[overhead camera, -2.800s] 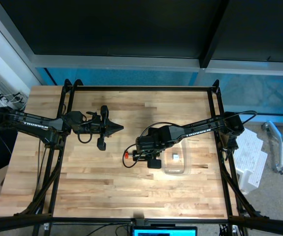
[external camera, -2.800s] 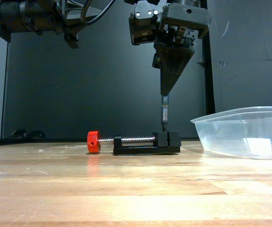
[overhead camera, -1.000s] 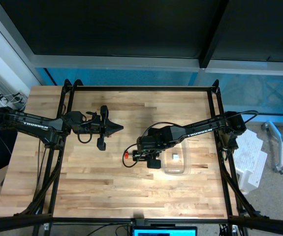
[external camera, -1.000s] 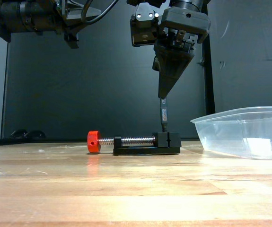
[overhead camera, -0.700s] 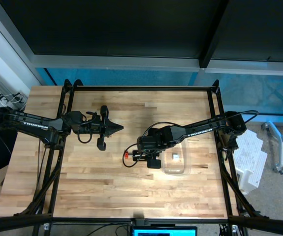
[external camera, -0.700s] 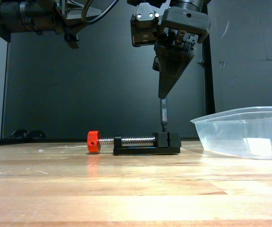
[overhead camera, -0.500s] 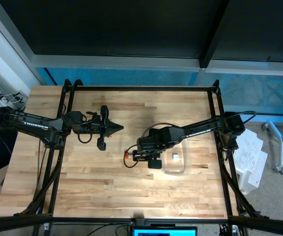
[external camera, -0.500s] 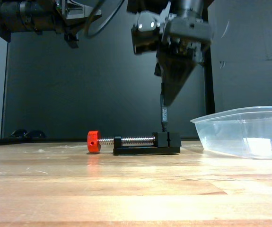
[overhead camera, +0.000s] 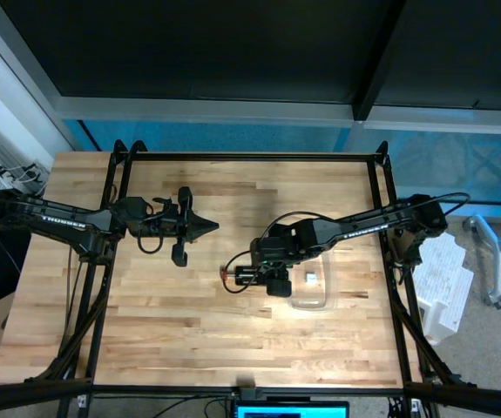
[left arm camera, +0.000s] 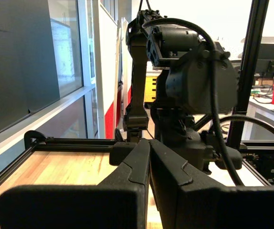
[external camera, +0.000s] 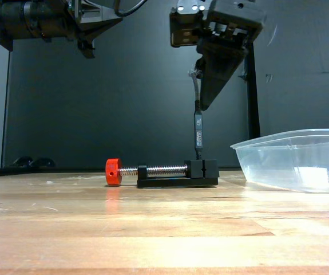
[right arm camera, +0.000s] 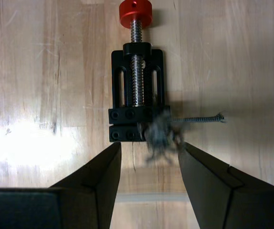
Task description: Pick the usb-c connector and install on the hub
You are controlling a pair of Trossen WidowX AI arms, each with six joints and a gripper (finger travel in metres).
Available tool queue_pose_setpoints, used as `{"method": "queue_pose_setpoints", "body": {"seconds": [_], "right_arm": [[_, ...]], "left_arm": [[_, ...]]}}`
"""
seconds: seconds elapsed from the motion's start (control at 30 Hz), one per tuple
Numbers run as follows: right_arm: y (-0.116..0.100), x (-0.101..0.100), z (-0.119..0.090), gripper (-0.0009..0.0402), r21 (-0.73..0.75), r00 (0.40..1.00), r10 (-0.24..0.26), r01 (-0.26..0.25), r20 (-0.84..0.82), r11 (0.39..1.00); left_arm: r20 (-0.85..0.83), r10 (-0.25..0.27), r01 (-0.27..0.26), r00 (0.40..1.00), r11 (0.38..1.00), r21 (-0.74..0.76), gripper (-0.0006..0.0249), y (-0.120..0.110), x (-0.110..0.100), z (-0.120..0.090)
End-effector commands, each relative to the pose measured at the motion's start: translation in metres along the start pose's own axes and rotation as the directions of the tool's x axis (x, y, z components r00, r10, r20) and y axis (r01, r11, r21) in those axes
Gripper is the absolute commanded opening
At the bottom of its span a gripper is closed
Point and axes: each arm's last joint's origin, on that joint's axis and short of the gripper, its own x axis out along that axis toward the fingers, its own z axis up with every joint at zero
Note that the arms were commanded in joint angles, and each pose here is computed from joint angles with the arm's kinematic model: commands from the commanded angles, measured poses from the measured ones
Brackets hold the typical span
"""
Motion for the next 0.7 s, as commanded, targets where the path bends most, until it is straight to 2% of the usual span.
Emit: {"method": "queue_pose_setpoints", "body": {"seconds": [0.03,0.4,0.7], "right_arm": [[-0.002,-0.011,-0.007,0.0179,0.001,0.998,0.011,-0.011,0.057,1.000],[-0.007,-0.023,-0.028,0.0181,0.006,0.992,0.021,-0.022,0.124,1.000],[-0.008,-0.028,-0.030,0.0181,0.007,0.989,0.026,-0.027,0.147,1.000]], "left_arm": [[0.000,0.000,0.000,1.000,1.000,0.000,0.0000,0.000,0.000,0.000],[0.000,0.000,0.000,1.000,1.000,0.000,0.0000,0.000,0.000,0.000],[0.000,0.000,0.000,1.000,1.000,0.000,0.0000,0.000,0.000,0.000]]}}
